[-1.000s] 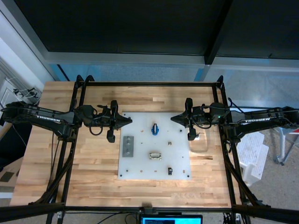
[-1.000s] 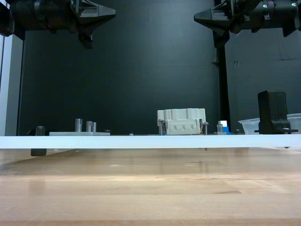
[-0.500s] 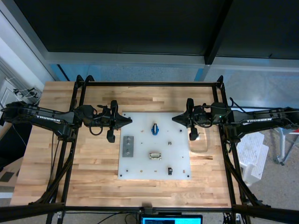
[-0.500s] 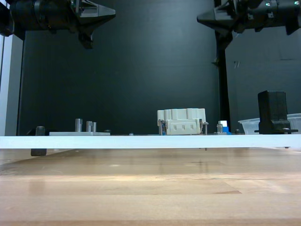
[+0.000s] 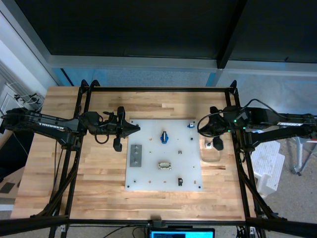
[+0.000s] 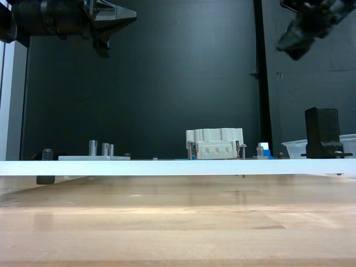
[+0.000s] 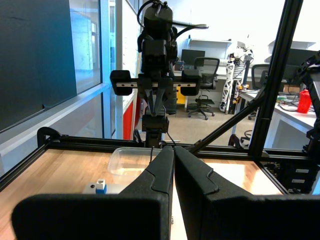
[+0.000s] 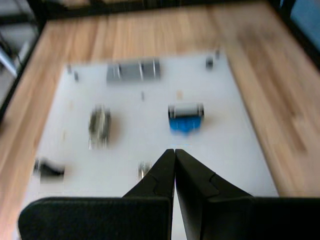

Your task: Pick the USB connector and install on taskboard

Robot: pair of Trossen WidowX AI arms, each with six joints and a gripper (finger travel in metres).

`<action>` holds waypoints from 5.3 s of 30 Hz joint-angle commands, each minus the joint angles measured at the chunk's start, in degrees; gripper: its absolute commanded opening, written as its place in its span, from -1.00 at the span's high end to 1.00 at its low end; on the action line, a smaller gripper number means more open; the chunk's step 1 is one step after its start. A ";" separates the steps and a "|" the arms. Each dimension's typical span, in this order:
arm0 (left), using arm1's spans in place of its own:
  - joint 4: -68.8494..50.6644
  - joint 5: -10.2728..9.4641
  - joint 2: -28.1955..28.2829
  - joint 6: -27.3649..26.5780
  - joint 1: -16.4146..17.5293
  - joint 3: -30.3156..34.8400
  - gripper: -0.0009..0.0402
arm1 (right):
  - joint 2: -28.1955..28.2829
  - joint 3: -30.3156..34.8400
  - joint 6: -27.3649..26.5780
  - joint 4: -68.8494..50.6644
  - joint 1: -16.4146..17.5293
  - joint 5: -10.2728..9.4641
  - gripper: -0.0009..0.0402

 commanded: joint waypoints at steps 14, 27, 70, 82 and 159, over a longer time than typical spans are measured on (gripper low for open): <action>0.02 0.02 0.00 0.02 0.00 -0.02 0.96 | -3.32 3.28 -2.71 -33.42 0.07 1.49 0.96; 0.02 0.00 -0.02 0.02 0.00 -0.02 0.96 | -0.48 -1.20 -3.56 -33.27 0.09 1.57 0.96; 0.02 0.02 0.00 0.02 0.00 -0.02 0.96 | 20.52 -5.40 -3.58 -17.14 0.26 2.75 0.40; 0.02 0.02 0.00 0.02 0.00 -0.02 0.96 | 24.26 -5.86 -3.19 -17.00 0.52 2.29 0.40; 0.02 0.02 0.00 0.02 0.00 0.00 0.96 | 22.62 1.57 1.25 -24.20 3.21 2.45 0.96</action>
